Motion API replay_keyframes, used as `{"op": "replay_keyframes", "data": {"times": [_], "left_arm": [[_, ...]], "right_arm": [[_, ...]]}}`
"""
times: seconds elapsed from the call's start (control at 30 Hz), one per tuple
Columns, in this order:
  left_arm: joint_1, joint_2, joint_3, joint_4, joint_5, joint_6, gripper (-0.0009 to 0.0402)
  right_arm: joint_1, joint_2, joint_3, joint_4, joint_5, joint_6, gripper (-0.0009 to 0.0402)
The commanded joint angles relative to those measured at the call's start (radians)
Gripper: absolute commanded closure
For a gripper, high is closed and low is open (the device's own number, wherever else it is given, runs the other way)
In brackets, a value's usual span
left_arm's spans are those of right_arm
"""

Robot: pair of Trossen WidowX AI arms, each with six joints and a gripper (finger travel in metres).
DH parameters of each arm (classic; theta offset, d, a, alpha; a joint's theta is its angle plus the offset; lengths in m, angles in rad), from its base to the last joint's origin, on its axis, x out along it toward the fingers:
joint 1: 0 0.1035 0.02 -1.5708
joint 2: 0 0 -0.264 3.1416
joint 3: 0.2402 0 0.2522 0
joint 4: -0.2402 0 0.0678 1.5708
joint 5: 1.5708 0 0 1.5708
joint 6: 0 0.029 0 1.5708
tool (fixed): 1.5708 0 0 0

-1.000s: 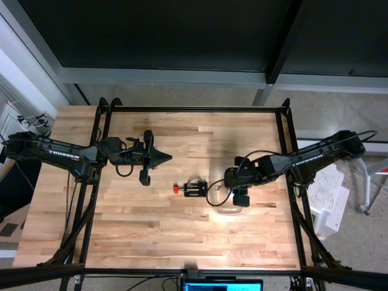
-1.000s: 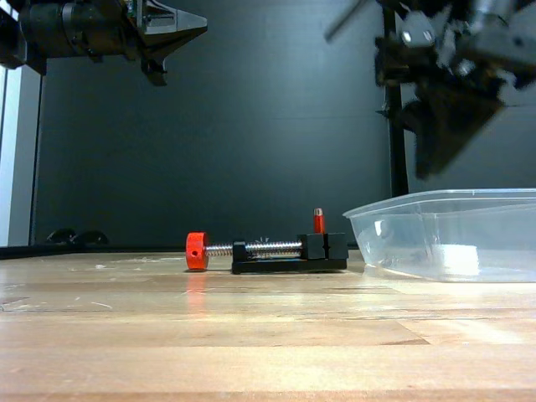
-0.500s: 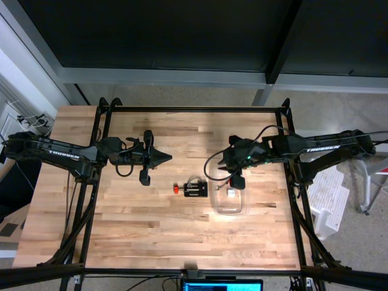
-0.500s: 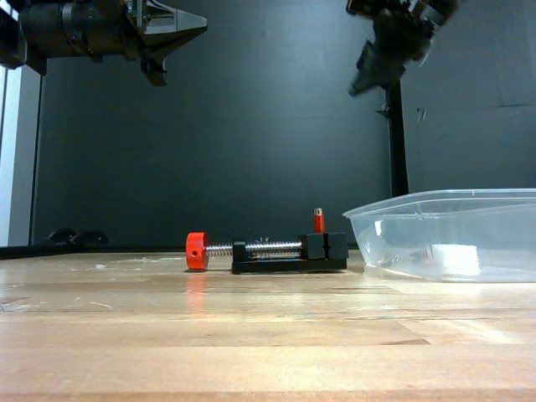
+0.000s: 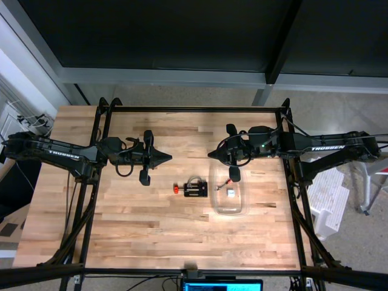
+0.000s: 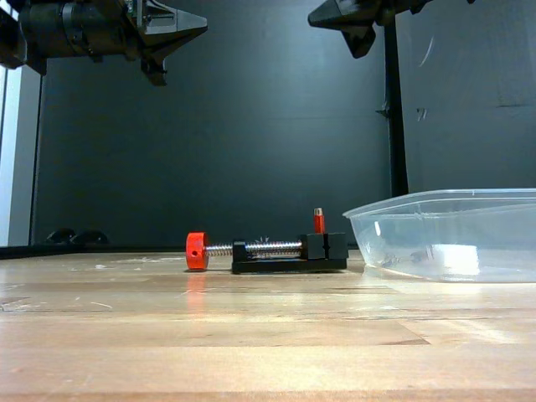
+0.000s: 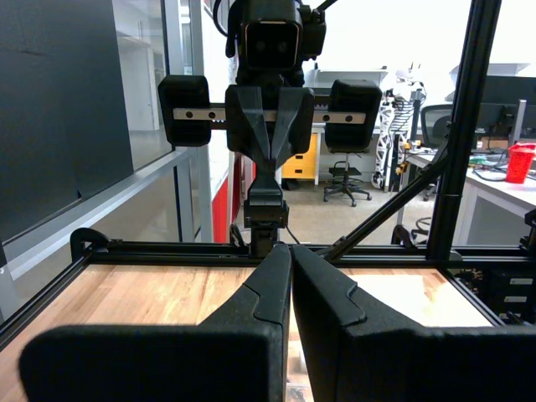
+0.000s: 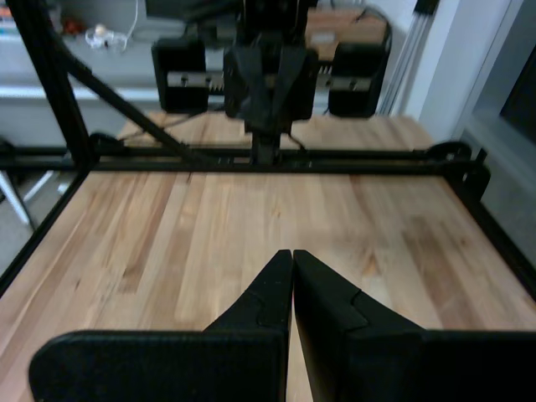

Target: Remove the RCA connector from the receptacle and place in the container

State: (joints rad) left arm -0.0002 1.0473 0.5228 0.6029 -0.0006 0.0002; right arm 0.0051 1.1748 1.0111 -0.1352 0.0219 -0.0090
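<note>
On my left, the left gripper (image 5: 168, 157) hangs high over the bench (image 5: 139, 224), well apart from everything, its fingers pressed together with nothing between them. Toward the middle I see the black block (image 5: 195, 189) lying on the wood, its red cap (image 5: 176, 188) pointing left. From the low camera a short red post (image 6: 318, 220) stands on the block's right end. The right gripper (image 5: 211, 156) is also raised high and closed on nothing, beyond the block and the tub's far left corner. Just right of the block sits the clear tub (image 5: 230, 211). Inside it, near the far end, lies the thin red plug (image 5: 227, 181), close to a small white cube (image 5: 231, 192).
</note>
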Motion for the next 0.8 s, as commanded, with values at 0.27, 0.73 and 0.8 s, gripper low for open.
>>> {"op": "replay_keyframes", "data": {"times": [0.27, 0.73, 0.8], "left_arm": [[0.000, 0.000, 0.000, 0.000, 0.000, 0.000, 0.0393], [0.000, 0.000, 0.000, 0.000, 0.000, 0.000, 0.0393], [0.000, 0.000, 0.000, 0.000, 0.000, 0.000, 0.0393]], "right_arm": [[-0.006, -0.042, -0.155, 0.288, -0.027, 0.008, 0.0393], [-0.007, -0.083, -0.370, 0.644, 0.012, 0.055, 0.0393], [-0.007, -0.083, -0.378, 0.650, 0.012, 0.057, 0.0393]]}}
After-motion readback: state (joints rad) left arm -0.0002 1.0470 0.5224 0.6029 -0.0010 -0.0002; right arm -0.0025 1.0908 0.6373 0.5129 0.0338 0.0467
